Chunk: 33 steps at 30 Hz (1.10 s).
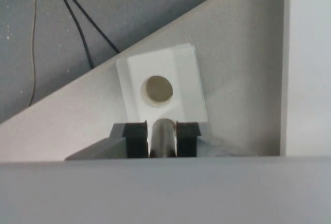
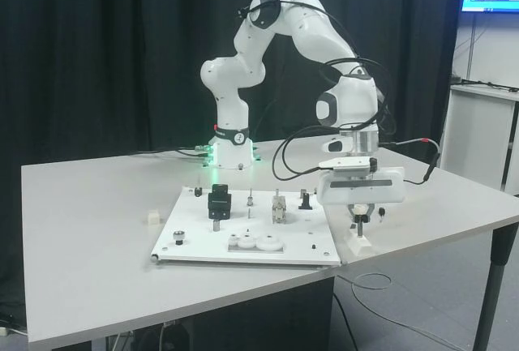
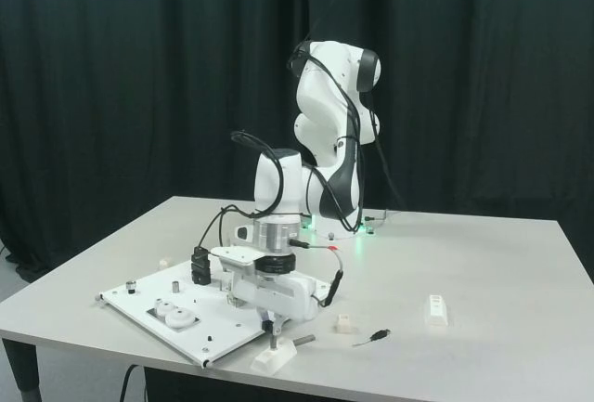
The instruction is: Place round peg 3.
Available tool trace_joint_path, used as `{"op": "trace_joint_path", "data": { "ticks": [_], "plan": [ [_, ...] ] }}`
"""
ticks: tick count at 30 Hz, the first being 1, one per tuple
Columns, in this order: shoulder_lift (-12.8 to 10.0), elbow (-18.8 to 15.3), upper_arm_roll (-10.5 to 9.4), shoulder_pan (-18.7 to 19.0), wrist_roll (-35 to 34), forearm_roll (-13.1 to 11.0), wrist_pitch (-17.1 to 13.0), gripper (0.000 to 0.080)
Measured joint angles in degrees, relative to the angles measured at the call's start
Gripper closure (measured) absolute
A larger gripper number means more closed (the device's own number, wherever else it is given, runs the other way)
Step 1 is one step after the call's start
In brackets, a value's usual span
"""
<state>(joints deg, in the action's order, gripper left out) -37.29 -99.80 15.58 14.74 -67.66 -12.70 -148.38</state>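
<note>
In the wrist view my gripper (image 1: pixel 163 131) is shut on a grey round peg (image 1: pixel 163 137) that stands upright between the black fingertips. Just below and beyond it sits a small white block (image 1: pixel 161 87) with one round hole (image 1: pixel 158 89), which is empty. The peg's tip hangs above the block, a little to one side of the hole. From the first room view the gripper (image 2: pixel 357 220) hovers over the same white block (image 2: pixel 360 246) at the table's front edge, beside the white board (image 2: pixel 251 229). The second room view shows the gripper (image 3: pixel 271 326) over the block (image 3: pixel 276 358).
The white board carries a black fixture (image 2: pixel 219 203), white gears (image 2: pixel 255 243) and small posts. A second grey peg (image 3: pixel 303 338), a small white cube (image 3: pixel 343 324), a small tool (image 3: pixel 375 335) and a white part (image 3: pixel 436 310) lie on the grey table (image 3: pixel 483 272). Black cables (image 1: pixel 83 22) run nearby.
</note>
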Motion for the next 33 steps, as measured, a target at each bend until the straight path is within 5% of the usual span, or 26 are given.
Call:
{"op": "trace_joint_path", "data": {
  "ticks": [33],
  "plan": [
    [-0.9,-0.1,-0.01,0.0,0.0,0.0,0.2,0.0689]
  ]
}}
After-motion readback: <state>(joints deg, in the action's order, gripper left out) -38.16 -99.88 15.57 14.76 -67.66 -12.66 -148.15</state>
